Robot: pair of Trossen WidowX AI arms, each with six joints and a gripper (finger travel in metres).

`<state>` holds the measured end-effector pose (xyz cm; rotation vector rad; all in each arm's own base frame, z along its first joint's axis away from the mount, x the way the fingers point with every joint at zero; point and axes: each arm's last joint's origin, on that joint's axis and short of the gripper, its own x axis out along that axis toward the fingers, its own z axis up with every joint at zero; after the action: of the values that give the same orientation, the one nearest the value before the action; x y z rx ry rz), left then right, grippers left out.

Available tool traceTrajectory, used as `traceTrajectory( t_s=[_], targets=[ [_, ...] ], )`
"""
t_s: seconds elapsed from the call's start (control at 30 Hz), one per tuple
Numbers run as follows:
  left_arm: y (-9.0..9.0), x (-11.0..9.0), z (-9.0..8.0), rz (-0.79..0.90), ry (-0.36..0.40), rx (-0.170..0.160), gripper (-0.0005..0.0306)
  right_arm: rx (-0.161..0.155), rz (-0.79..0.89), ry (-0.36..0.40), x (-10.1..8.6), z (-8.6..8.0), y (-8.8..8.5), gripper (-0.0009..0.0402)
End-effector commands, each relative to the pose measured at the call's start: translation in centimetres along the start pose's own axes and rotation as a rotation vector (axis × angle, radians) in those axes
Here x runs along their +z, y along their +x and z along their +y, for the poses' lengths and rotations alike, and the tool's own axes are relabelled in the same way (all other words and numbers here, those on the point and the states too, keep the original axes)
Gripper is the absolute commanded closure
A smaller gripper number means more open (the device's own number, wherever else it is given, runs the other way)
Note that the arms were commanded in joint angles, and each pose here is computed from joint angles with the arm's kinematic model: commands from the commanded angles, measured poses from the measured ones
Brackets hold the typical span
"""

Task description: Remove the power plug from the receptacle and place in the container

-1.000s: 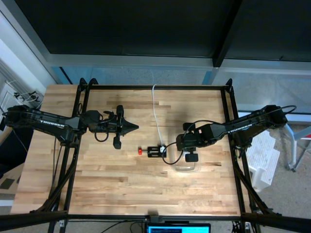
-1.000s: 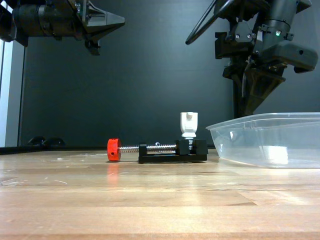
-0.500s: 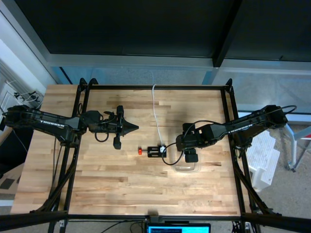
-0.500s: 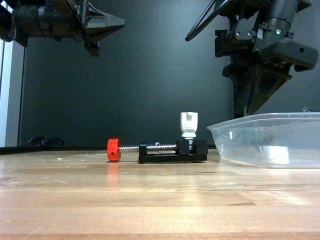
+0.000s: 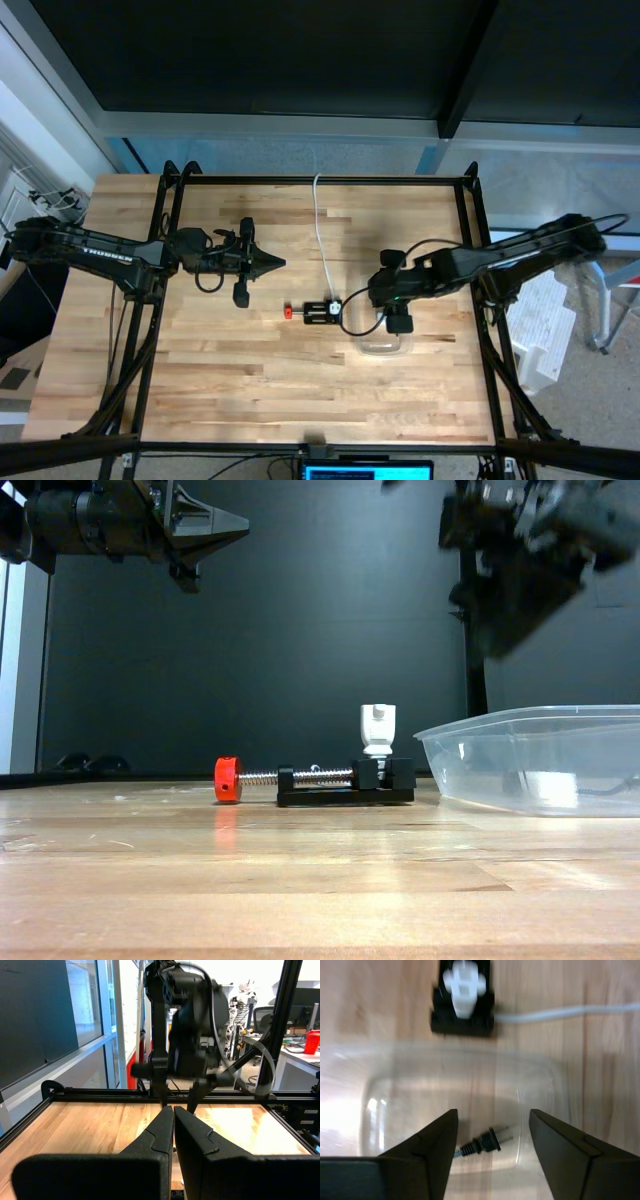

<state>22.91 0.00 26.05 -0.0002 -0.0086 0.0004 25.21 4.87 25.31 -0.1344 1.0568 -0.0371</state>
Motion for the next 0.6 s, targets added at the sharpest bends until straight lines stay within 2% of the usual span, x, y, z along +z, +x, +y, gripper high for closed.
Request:
traceTrajectory(
  t_s=[0.03, 0.17, 0.3, 0.47, 0.6],
  targets=[
    [0.0, 0.0, 0.0, -0.001, 0.0, 0.0, 0.03, 0.011, -0.13, 0.027, -0.3, -0.5, -2.1, 0.026],
    [0.0, 0.0, 0.0, -0.001, 0.0, 0.0, 0.03, 0.025, -0.309, 0.058, -0.7, -1.1, -4.4, 0.033],
    [0.0, 0.0, 0.0, 0.0, 0.0, 0.0, 0.03, 0.044, -0.477, 0.073, -1.1, -1.5, -5.5, 0.0399],
    [0.0, 0.0, 0.0, 0.0, 0.0, 0.0, 0.03, 0.034, -0.64, 0.102, -1.7, -2.3, -5.8, 0.0387],
    [0.0, 0.0, 0.0, 0.0, 0.0, 0.0, 0.03, 0.066, -0.754, 0.091, -1.6, -2.9, -5.8, 0.0392]
  ],
)
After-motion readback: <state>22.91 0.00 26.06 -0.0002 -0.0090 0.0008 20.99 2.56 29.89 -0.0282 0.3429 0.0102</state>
